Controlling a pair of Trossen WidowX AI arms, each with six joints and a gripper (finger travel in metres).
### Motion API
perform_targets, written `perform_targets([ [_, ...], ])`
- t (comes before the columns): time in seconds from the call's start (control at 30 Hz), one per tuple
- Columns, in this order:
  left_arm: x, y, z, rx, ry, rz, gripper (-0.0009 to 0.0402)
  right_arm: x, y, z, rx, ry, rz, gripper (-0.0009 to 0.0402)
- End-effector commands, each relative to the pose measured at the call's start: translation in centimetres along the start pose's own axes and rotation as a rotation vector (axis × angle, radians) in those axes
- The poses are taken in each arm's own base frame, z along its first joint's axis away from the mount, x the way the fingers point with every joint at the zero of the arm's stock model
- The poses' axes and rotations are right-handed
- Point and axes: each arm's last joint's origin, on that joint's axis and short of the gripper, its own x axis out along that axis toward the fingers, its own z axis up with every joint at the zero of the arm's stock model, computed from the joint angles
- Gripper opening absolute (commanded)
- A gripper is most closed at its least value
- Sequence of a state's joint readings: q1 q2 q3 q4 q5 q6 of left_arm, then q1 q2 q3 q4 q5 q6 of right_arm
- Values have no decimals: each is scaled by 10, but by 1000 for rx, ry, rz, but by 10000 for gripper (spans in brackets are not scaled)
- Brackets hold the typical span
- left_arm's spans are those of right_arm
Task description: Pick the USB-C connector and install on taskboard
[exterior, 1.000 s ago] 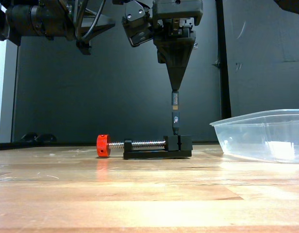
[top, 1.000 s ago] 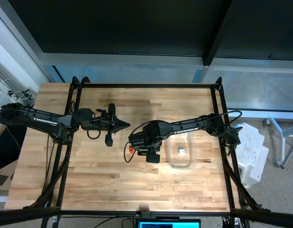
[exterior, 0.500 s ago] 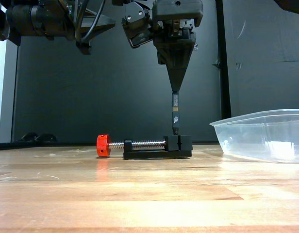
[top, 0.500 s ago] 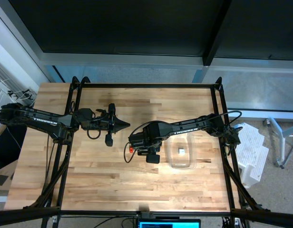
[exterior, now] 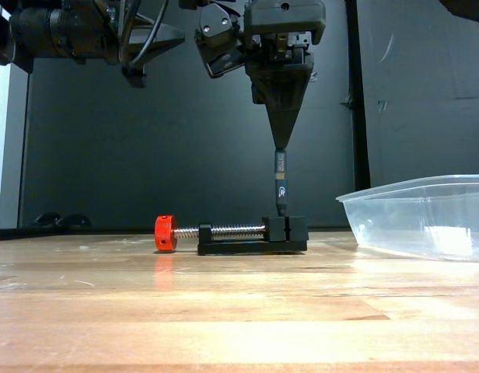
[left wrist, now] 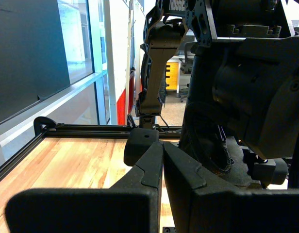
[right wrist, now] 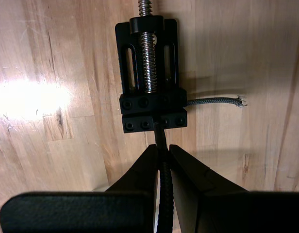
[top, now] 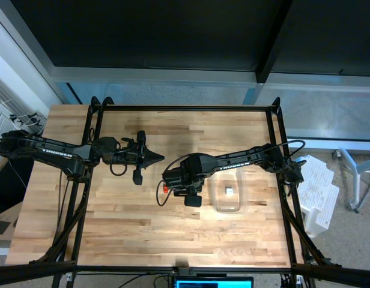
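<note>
The left end effector [top: 154,158] hangs over the far-left part of the pale, plank-jointed wooden worktop [top: 113,222]. Its two matte black wedge-shaped fingers are pressed flat together with nothing between them.

To its right the taskboard [exterior: 251,237] lies flat on the wood. It is a small black rectangular block with slotted sides. A round red-orange knob [exterior: 166,232] caps its left end, joined to the block by a bright, ribbed metal screw [exterior: 232,231].

The USB-C connector [exterior: 281,186] stands upright at the block's right end. It is a thin dark stick with a lighter band partway up, and its lower tip meets the top of the block. How deep it sits there cannot be told from the low view.

The right end effector [exterior: 280,148] points straight down above it. Its tapered black fingers are pinched on the connector's upper end, which in the right wrist view looks like a dark braided stem in the narrow slit between them.

A short grey woven cord [right wrist: 217,101] with a frayed tip lies on the wood just beside the block.

Farther right sits a clear, glossy plastic tray [exterior: 418,217] with rounded corners, holding a small white square piece [top: 229,191].
</note>
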State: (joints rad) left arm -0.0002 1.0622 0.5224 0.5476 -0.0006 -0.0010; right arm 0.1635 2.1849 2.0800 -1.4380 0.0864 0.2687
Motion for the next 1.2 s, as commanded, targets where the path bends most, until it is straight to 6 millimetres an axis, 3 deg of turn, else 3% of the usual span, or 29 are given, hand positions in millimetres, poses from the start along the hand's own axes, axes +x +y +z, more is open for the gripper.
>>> perform_targets([
  [0.03,0,0,0,0,0,0,0,1,0,0,-1,2,-1,0],
  [0.5,0,0,0,0,0,0,0,3,0,0,-9,3,-2,0],
  [0.87,0,0,0,0,0,0,0,27,1,0,-21,6,-2,0],
  [1.2,0,0,0,0,0,0,0,21,0,-2,-19,-6,1,0],
])
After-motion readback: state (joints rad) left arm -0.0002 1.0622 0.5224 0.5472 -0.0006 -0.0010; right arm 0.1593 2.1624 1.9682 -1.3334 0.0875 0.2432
